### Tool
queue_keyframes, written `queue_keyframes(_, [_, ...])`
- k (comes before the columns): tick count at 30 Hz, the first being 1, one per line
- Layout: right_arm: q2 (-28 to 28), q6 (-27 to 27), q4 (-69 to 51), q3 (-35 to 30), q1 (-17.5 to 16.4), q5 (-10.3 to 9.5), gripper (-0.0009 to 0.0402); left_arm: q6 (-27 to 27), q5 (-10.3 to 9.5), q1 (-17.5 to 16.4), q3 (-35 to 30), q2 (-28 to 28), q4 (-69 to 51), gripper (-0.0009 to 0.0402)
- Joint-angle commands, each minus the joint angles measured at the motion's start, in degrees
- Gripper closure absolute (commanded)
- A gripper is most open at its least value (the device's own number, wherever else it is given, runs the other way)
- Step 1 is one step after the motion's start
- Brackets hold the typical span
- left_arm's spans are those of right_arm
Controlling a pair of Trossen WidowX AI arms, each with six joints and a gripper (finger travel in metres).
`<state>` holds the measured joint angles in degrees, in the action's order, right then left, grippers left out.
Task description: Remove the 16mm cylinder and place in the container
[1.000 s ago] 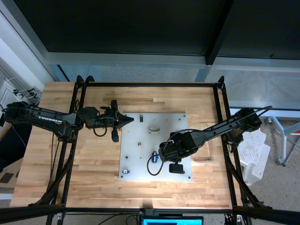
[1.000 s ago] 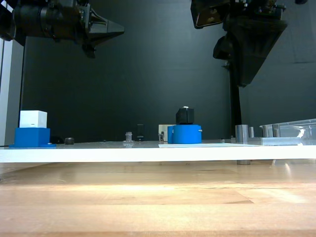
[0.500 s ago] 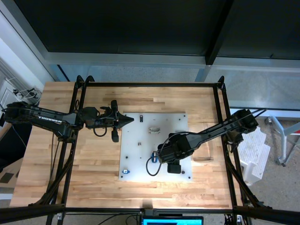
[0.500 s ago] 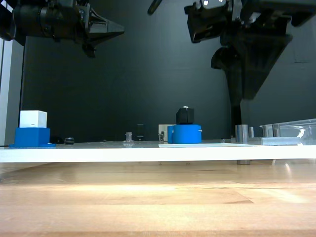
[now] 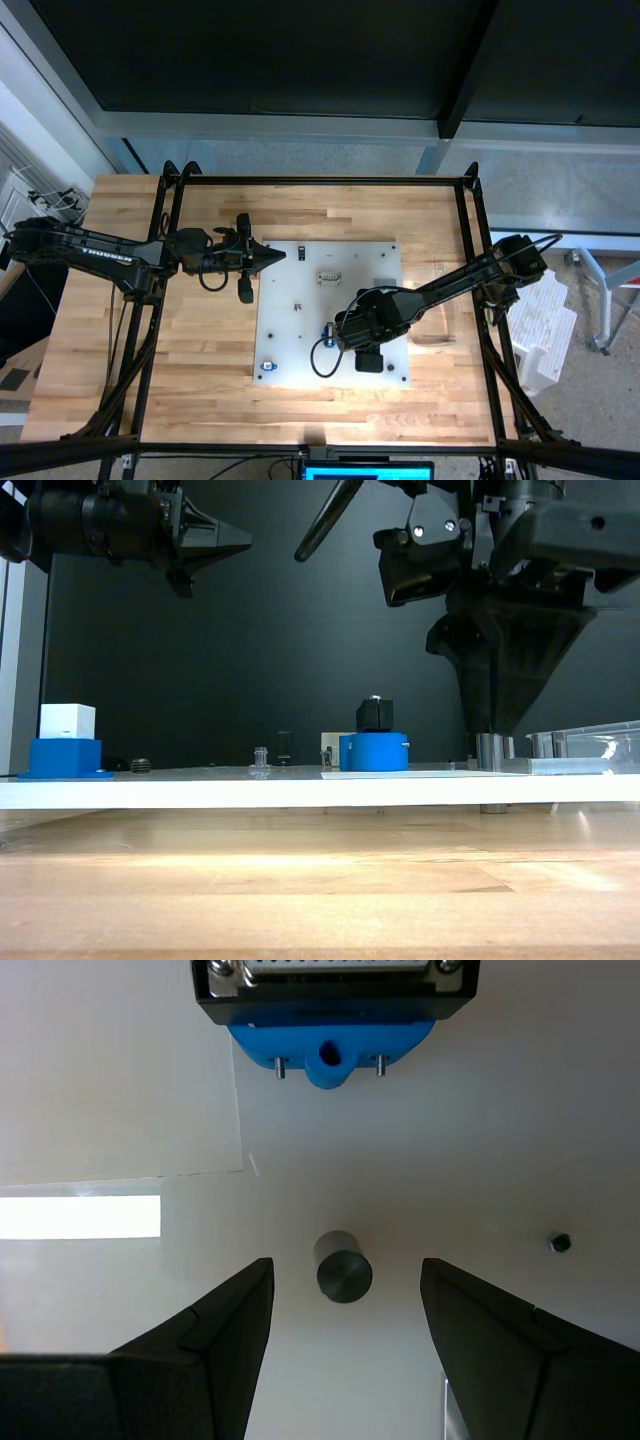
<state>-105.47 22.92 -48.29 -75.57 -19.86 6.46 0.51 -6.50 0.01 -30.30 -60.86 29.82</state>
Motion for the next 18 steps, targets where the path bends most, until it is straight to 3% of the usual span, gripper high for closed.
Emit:
queue_keyframes(1, [-0.02,0.2,1.36,1.33,0.0,-0.04,0.019,0.02,0.02,0.0,-0.02,0.0,0.02,0.0393])
queue_keyframes(9, [-0.02,-0.09,2.73,2.36,0.0,0.0,0.0196,0.02,0.02,0.0,-0.02,0.0,0.02,0.0393])
queue_keyframes(18, [-0.02,-1.03,2.99,2.43,0.0,0.0,0.0265,0.02,0.02,-0.02,-0.02,0.0,0.02,0.0393])
